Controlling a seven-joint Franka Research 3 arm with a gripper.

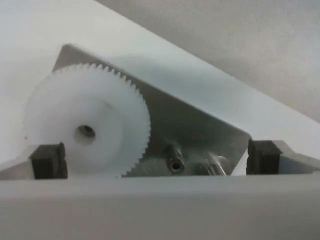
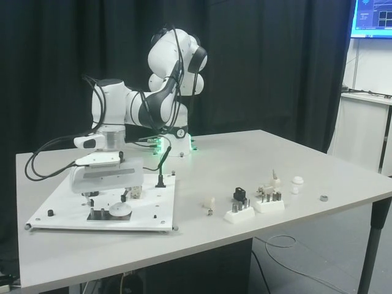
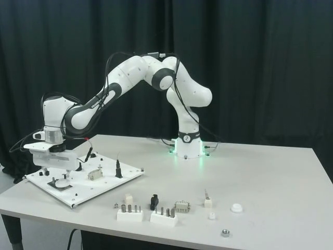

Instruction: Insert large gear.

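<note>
Gear [image 1: 87, 129], large, white and toothed, lies flat on the grey metal plate [image 1: 200, 127] of the white board [image 2: 153, 208]. In the wrist view its centre hole is seen, and a short peg [image 1: 175, 159] stands on the plate just beside the gear's rim. A second, shinier peg [image 1: 216, 165] stands near the first, farther from the gear.

The gripper [image 1: 155, 161] hovers over the plate with its jaws spread wide and nothing held between them. One black pad [image 1: 48, 161] shows in front of the gear's edge; the other pad [image 1: 263, 156] is well apart from the gear, past the plate's far corner. Whether the near pad touches the gear cannot be told.

In the first room view the gear [image 2: 120, 210] lies on the board below the gripper [image 2: 107, 195], and the white arm [image 2: 147, 104] bends down to it from its base [image 2: 177, 144], which has green lights. In the second room view the gripper [image 3: 54, 172] hangs low over the board [image 3: 83, 179].

Away from the board, on the grey table [image 2: 245, 165], stand two white holders [image 3: 148, 214] with small pegs, a black connector [image 3: 154, 201], and a white cap [image 3: 237, 208].
</note>
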